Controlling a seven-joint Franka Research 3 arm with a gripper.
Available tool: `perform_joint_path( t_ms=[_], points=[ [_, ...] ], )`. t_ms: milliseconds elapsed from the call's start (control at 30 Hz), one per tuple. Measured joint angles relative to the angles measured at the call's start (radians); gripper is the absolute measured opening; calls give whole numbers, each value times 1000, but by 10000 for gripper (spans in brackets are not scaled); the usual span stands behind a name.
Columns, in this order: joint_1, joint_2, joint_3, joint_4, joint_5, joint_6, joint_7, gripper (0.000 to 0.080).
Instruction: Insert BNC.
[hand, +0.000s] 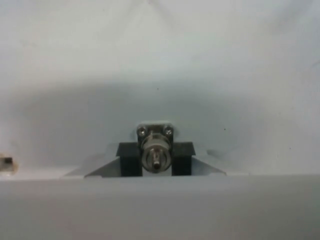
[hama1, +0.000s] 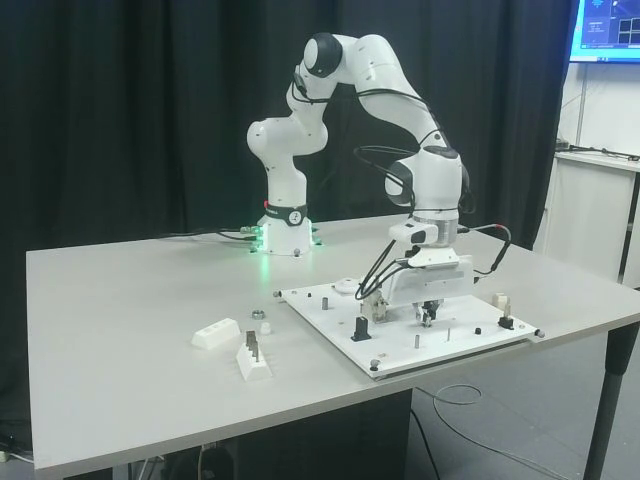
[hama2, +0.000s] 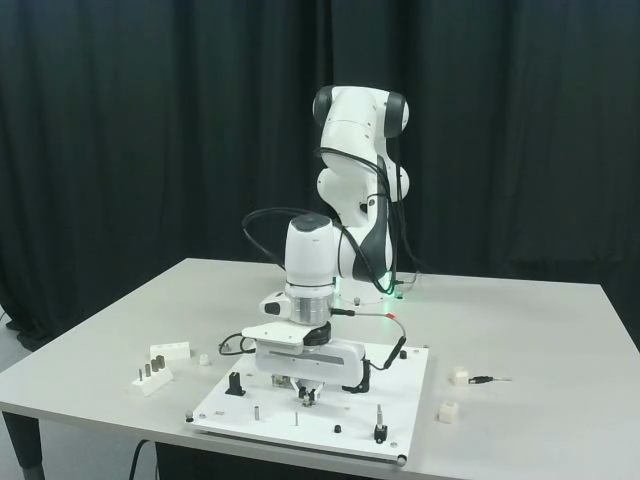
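One white arm (hama1: 350, 90), one gripper (hama1: 428, 312), one white board (hama2: 410, 385) on the grey table (hama1: 130, 300). Gripper hangs low over the middle of the board, fingers pointing straight down. Wrist view: one metal BNC connector (hand: 156, 150) sits dead centre between the black fingertips (hand: 129, 159), one on either side of it, both touching or just about touching the barrel; jaws look closed on it, with the connector's centre pin facing the camera and two screws visible on its flange. In the room views the connector is too small to pick out at the fingertips, so it can't be told whether it touches the board. On the board: one black bracket (hama2: 236, 383) beside the gripper, a few small upright pegs (hama2: 379, 414) toward the front edge, another black fixture (hama1: 506, 323) at the far end. Off the board: two white blocks (hama1: 215, 333) with pins grouped together on one side, one small ring-shaped part (hama1: 256, 315) near them, two small white cubes (hama2: 459, 376) on the opposite side with a thin dark tool (hama2: 485, 379) next to one. Monitor (hama1: 605, 30) in the corner of the first room view shows text, unreadable. No legible brand or label anywhere.
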Motion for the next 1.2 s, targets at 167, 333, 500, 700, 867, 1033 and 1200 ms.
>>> perform_joint_path(
  t_ms=[167, 333, 500, 700, 867, 1033, 1200],
  points=[
    [-2, 1, 0, 0, 19, 0, 5, 124],
    [-5, 1, 0, 0, 40, 0, 28, 124],
    [-6, 1, 0, 0, 51, 0, 70, 124],
    [-6, 1, 0, 0, 56, -1, 111, 124],
    [-6, 1, 0, 1, 56, -2, 152, 124],
    [-6, 1, 0, 1, 56, -3, 203, 124],
    [-6, 1, 0, 1, 56, -3, 244, 124]
  ],
)
